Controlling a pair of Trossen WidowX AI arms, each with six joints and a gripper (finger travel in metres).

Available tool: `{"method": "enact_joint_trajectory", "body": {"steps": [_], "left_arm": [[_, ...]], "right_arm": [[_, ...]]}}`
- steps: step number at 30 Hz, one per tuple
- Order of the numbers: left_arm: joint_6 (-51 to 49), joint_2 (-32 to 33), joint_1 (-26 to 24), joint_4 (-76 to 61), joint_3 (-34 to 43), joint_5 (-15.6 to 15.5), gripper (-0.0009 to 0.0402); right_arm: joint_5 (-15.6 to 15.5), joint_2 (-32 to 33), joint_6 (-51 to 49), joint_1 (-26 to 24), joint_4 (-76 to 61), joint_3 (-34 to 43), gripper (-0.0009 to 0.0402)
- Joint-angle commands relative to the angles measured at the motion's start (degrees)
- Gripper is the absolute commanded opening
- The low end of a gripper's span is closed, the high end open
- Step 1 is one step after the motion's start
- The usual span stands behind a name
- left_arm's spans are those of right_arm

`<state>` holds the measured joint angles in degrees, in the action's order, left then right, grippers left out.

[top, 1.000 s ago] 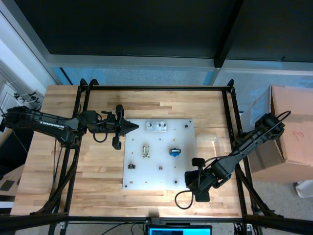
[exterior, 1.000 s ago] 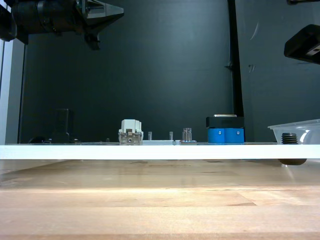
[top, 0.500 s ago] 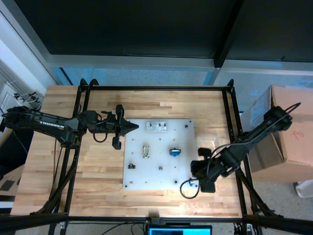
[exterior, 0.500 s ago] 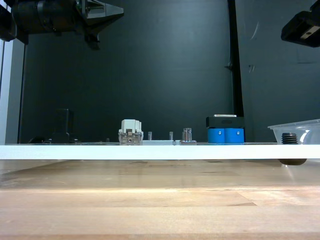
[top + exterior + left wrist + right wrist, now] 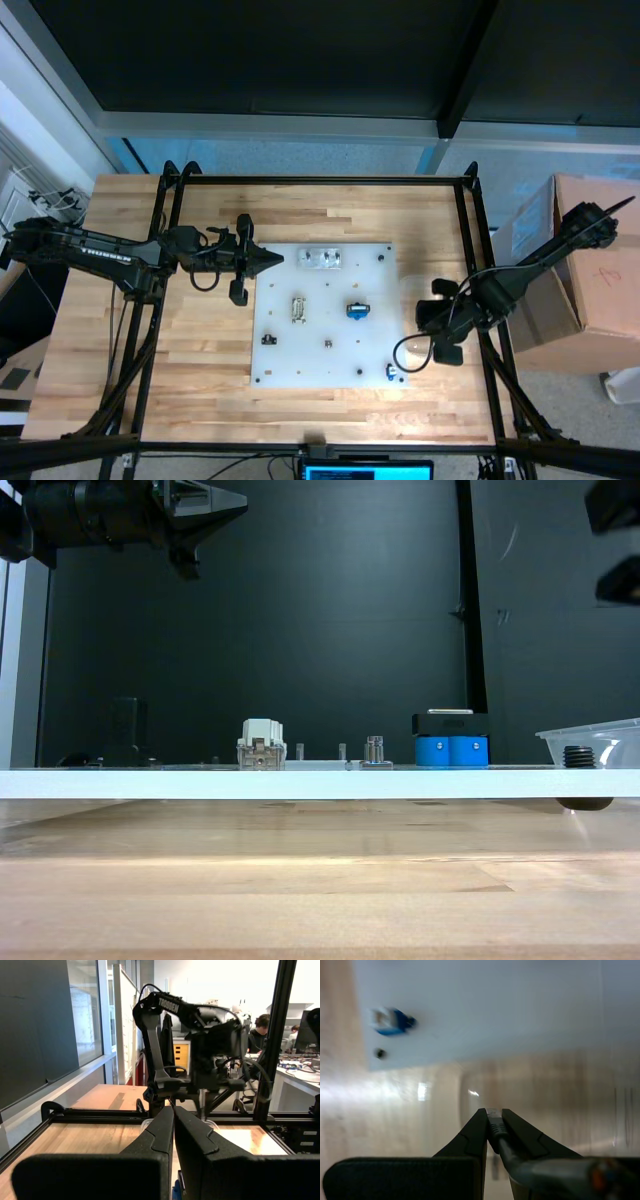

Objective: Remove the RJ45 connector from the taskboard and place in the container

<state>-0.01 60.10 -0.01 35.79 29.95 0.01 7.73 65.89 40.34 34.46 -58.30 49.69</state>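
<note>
Since the earlier frames the right gripper (image 5: pixel 422 320) had been carried away from the near right corner of the taskboard (image 5: pixel 320 345), to the right and upward, and the RJ45 connector (image 5: pixel 492 1114) had been taken along; the left gripper (image 5: pixel 272 258) had not been moved. At the left, the left gripper was held high above the board's far left edge, pointed to the right; its fingers (image 5: pixel 160 1125) were pressed together with nothing between them. On the board a grey plug (image 5: pixel 298 309) and a blue block (image 5: pixel 356 310) were seated; at the near right corner a small blue socket (image 5: pixel 394 372) was seen uncovered. At the right, the right gripper was held just beside the board's right edge, near the clear container (image 5: pixel 553 748); its fingers were closed narrowly on the RJ45 connector, which was held clear of the board, with its cable (image 5: pixel 506 1152) led back between the fingers; whether it was exactly over the container could not be told.
</note>
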Motion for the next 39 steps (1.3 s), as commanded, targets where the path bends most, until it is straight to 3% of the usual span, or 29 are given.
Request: {"method": "enact_joint_trajectory", "body": {"steps": [1, 4, 9, 22, 27, 39], "left_arm": [[0.00, 0.02, 0.00, 0.02, 0.00, 0.00, 0.0000], [0.00, 0.00, 0.02, 0.04, 0.00, 0.00, 0.0000], [0.00, 0.02, 0.02, 0.04, 0.00, 0.00, 0.0000], [0.00, 0.00, 0.00, 0.02, 0.00, 0.00, 0.0000], [0.00, 0.02, 0.00, 0.02, 0.00, 0.00, 0.0000], [0.00, 0.02, 0.00, 0.02, 0.00, 0.00, 0.0000]], "right_arm": [[-0.07, -2.45, 1.90, -0.46, 0.13, -4.33, 0.0000], [-0.52, -3.76, 3.21, -1.14, 0.17, -7.80, 0.0000], [-4.26, -4.17, 3.63, -1.99, 0.31, -12.28, 0.0000], [-4.85, -4.13, 4.22, -2.19, 1.77, -18.08, 0.0000], [-6.40, -4.13, 4.28, -2.21, 1.60, -18.78, 0.0000], [-6.49, -4.15, 5.97, -2.21, -0.04, -19.37, 0.0000]]}}
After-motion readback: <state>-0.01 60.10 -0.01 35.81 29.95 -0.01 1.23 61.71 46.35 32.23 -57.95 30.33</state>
